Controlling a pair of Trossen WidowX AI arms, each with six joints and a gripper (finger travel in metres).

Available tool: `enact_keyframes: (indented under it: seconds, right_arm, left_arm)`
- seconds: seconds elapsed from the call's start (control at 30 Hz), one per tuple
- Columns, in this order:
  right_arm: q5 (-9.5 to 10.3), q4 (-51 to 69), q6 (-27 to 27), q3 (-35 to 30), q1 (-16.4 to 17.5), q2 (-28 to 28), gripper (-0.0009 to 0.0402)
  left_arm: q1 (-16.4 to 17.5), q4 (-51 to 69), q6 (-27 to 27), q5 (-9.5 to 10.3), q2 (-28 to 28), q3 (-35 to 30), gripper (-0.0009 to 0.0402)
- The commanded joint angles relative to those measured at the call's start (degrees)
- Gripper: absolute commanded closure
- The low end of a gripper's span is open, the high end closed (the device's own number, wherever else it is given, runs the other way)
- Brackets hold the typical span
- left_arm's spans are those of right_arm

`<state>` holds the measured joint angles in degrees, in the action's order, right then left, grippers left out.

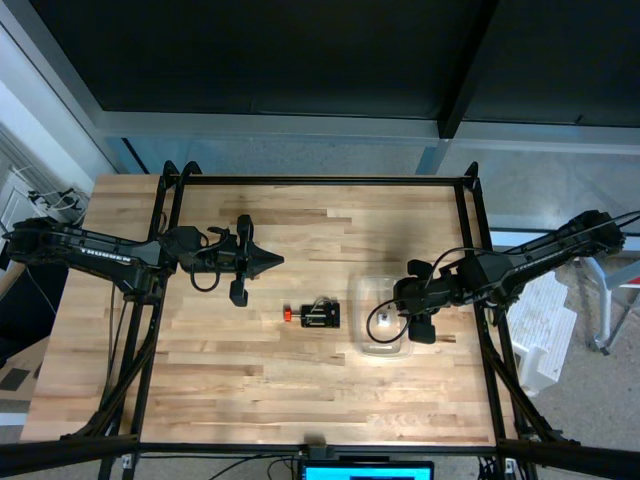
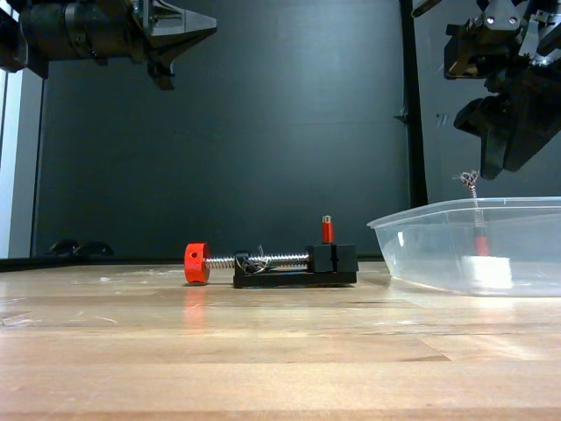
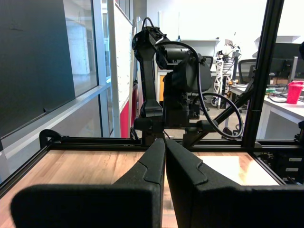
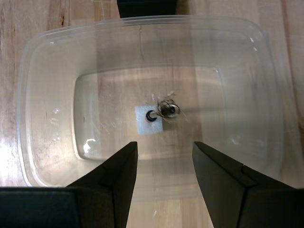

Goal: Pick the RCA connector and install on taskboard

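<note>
The taskboard (image 1: 320, 316), a small black block with a red knob (image 2: 196, 262), lies mid-table, its far end bearing a short red post (image 2: 327, 229). The RCA connector (image 4: 159, 113) stands upright in a whitish square piece (image 4: 148, 121) inside the clear tray (image 4: 42, 95), with a twist of wire at its top (image 2: 471, 181). My right gripper (image 4: 164, 146) hangs open above the tray, pointing down at the connector and holding nothing. High over the left half of the table, my left gripper (image 1: 272, 262) is shut and empty, away from the board.
The clear tray (image 1: 366, 345) sits just right of the taskboard (image 2: 294, 267). A black frame rail (image 1: 320, 181) runs around the table. Bare wood lies in front of the board and tray.
</note>
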<state>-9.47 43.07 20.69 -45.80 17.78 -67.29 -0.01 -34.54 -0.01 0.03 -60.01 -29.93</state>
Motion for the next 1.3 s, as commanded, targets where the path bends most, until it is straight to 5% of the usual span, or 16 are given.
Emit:
enact_keyframes:
  seconds: [0.03,0.43,1.3]
  right_arm:
    - [0.02,-2.1,-0.1,1.1,0.1,-0.9,0.0227]
    - [-1.53,-7.3,-0.2,2.0,0.2,-6.3,0.0228]
    - [-1.46,-13.1,-1.9,2.2,0.2,-15.7,0.0228]
  left_arm:
    - [0.0,0.0,0.0,0.00,0.0,0.0,0.0393]
    - [0.0,0.0,0.0,0.00,0.0,0.0,0.0393]
    - [0.0,0.0,0.0,-0.02,0.0,0.0,0.0393]
